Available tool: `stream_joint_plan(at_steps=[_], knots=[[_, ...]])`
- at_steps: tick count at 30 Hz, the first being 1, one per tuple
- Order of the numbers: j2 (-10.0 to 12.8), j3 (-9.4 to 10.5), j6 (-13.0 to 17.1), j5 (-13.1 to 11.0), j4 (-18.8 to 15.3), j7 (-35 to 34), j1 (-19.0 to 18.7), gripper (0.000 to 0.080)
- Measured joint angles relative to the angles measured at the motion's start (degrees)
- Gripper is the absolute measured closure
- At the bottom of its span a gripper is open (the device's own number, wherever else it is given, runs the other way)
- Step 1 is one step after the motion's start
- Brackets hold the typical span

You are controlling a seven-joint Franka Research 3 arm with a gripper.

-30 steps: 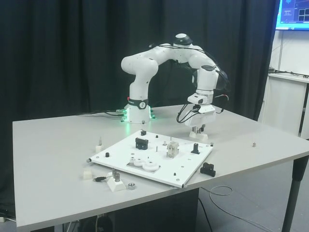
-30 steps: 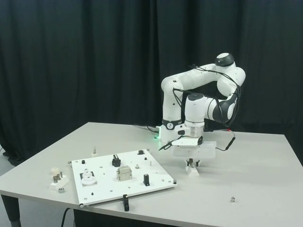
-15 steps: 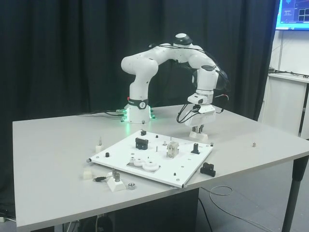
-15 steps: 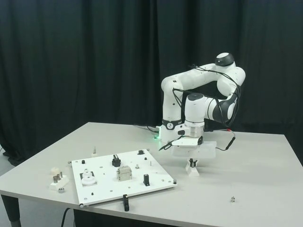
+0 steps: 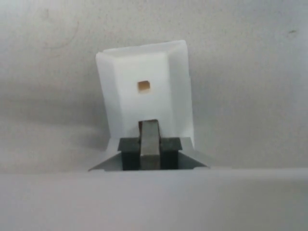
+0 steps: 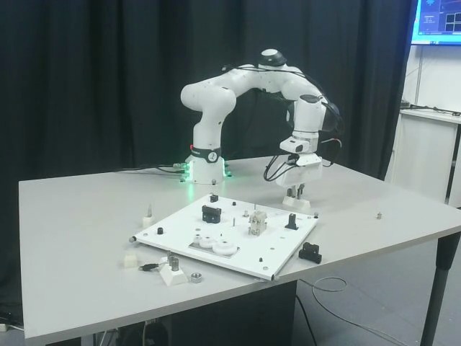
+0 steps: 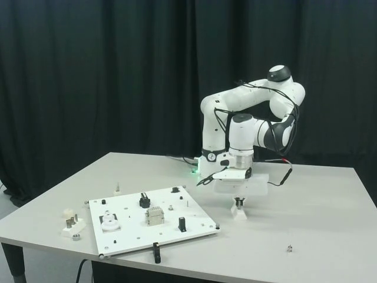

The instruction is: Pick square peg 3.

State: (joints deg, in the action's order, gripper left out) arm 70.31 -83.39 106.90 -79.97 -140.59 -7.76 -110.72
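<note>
In the wrist view my gripper [image 5: 149, 147] is shut on a grey square peg [image 5: 149, 137], with a black finger on each side of it. Beneath it lies a white holder block [image 5: 144, 103] with an empty square hole [image 5: 143, 86]. The peg hangs just above the block, apart from it. From the first room view, the gripper [image 6: 297, 190] hovers over the holder [image 6: 296, 202] at the far right corner of the white board. The second room view shows the gripper [image 7: 238, 202] a short way above the holder [image 7: 239, 213].
A white assembly board [image 6: 284, 249] carries several small black and white parts. A black part [image 6: 310, 251] stands off the board's right corner. A small bolt [image 6: 378, 214] stands further right. White blocks with pegs [image 7: 72, 226] lie left of the board.
The gripper has risen straight up from the holder block, lifting the square peg out of it. The block and the board stay in place.
</note>
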Motion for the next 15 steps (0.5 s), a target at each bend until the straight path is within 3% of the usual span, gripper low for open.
stream_joint_plan(at_steps=[15], knots=[[-0.6,-5.72,-4.3,4.7,0.0,0.0,-0.6,0.0728]])
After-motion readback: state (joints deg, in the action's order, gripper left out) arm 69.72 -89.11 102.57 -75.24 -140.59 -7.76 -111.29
